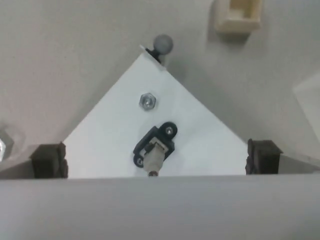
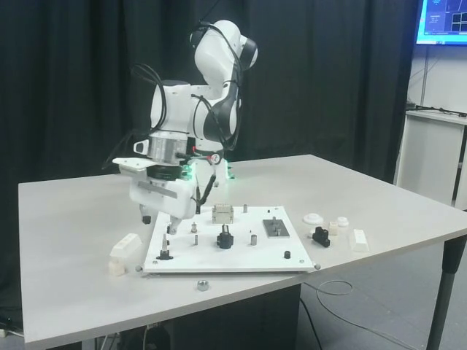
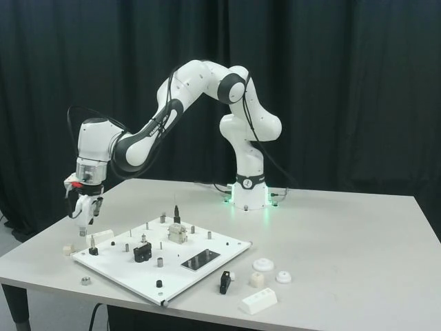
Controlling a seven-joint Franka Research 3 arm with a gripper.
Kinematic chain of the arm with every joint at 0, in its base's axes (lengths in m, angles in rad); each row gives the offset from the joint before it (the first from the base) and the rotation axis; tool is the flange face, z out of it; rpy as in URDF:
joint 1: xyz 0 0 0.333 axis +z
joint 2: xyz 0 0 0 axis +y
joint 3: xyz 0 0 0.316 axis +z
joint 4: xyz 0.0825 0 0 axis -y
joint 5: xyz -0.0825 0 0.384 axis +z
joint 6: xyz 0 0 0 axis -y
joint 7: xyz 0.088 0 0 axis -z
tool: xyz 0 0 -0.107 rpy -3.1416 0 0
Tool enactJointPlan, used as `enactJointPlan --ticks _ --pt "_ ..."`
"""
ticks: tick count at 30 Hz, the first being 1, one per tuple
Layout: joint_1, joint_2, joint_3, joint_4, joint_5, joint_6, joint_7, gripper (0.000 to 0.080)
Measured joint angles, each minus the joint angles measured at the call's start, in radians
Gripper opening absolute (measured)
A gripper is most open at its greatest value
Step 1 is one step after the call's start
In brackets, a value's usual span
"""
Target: Remove Ethernet.
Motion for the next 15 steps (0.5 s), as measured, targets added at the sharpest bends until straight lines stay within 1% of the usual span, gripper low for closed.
enactJointPlan --ticks 3,9,15 --pt "0.001 0.000 0.000 0.004 0.000 -0.013 0.071 0.0800" --pt "0.004 0.000 0.001 0.018 -0.001 -0.047 0.319 0.0800" --pt "0.004 0.000 0.001 0.031 -0.002 -0.073 0.425 0.0800"
